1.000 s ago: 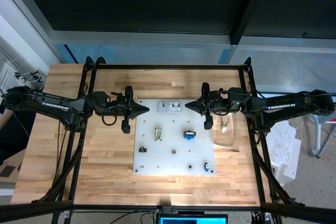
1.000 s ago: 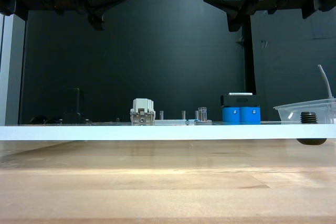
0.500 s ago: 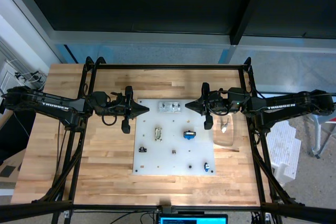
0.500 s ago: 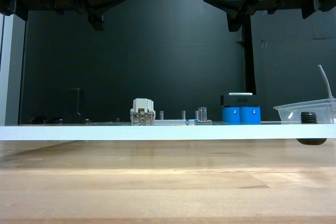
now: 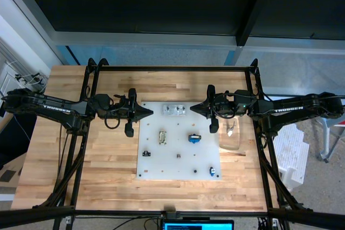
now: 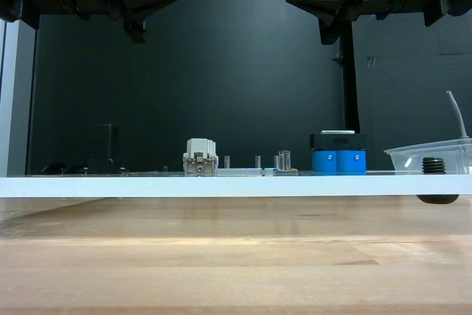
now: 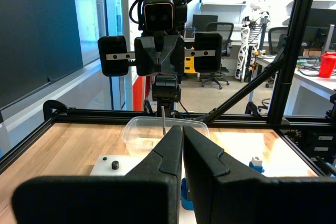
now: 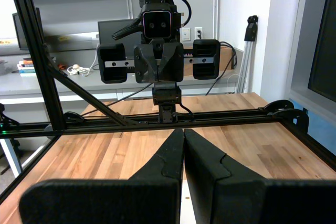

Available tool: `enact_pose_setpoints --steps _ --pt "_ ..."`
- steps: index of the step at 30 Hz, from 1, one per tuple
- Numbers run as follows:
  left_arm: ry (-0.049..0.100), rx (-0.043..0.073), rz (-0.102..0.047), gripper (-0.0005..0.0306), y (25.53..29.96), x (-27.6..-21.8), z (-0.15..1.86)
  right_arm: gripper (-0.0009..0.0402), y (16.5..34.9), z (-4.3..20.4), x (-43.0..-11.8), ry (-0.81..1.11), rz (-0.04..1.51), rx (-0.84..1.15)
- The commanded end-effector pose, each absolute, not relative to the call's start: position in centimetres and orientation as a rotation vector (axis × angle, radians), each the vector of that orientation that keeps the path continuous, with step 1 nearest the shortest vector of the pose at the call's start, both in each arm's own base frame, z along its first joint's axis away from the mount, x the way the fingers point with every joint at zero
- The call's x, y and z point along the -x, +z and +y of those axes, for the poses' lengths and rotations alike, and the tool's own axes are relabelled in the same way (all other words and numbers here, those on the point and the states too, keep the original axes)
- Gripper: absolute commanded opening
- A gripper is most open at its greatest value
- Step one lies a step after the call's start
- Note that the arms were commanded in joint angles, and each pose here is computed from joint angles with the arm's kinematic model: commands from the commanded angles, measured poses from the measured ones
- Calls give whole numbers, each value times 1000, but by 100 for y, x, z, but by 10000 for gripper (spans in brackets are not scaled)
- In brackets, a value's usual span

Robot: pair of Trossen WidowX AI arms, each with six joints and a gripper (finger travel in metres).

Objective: Pick the RJ45 connector and install on taskboard

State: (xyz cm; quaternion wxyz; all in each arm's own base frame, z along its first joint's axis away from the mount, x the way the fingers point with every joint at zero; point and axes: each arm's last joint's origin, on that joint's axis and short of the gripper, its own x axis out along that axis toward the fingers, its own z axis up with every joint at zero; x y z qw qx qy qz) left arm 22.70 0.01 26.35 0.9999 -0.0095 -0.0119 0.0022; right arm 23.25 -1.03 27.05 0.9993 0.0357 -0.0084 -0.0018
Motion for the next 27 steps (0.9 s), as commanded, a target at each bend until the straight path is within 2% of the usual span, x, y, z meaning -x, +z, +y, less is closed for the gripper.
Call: enact_pose_setpoints --steps 1,9,27 --pt "4 19 -24 0 2636 -2271 1 0 2706 -103 -2325 -3 -17 -73" --pt "5 19 -24 0 2636 -2271 2 0 2750 -84 -2301 58 -19 -73" --pt "5 19 -24 0 2635 -2271 2 0 3086 -77 -1966 9 378 -94"
